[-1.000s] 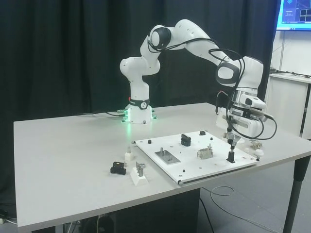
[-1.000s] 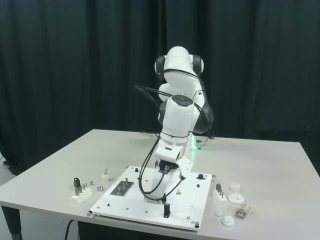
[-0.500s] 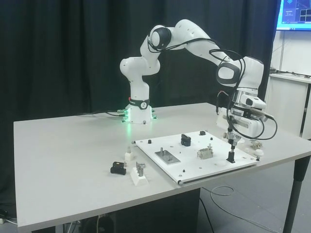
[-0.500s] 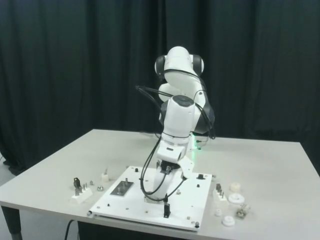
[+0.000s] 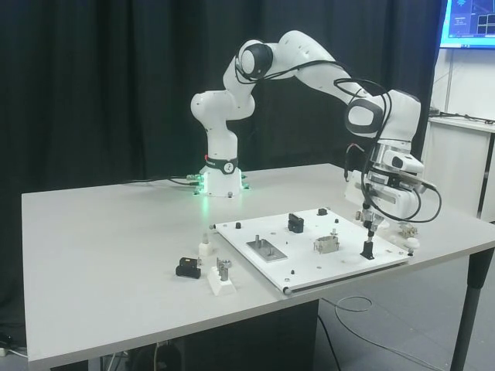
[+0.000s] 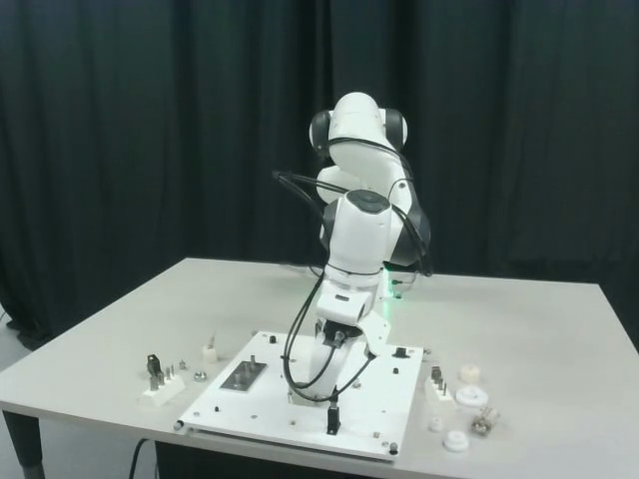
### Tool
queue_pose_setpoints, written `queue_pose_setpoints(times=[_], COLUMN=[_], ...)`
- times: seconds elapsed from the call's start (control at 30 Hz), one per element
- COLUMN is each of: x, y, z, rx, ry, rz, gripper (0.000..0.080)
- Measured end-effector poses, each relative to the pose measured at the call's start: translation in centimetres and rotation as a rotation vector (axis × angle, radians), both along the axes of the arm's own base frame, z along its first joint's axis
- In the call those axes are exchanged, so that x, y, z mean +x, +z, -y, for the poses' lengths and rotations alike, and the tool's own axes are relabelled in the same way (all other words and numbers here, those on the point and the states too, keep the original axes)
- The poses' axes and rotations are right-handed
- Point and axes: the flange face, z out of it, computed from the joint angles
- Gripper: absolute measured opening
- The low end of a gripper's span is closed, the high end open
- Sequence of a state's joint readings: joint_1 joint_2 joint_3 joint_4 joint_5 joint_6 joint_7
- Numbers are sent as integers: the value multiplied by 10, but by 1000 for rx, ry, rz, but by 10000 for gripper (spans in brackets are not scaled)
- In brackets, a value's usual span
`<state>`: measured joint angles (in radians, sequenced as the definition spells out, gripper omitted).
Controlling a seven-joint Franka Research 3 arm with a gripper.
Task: Insert USB.
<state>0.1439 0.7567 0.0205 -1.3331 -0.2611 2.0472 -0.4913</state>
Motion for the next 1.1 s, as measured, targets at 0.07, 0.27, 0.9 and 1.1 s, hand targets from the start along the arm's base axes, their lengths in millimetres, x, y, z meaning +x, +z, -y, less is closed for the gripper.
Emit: queue_pose_setpoints(times=[0.07, 0.27, 0.9, 1.1], x=[0, 0, -2, -2], y=[0, 0, -4, -4], z=[0, 0, 2, 2], rx=[0, 0, 13, 14], ry=[0, 0, -13, -14], rz=[0, -3, -14, -14], gripper=[70, 70, 70, 70])
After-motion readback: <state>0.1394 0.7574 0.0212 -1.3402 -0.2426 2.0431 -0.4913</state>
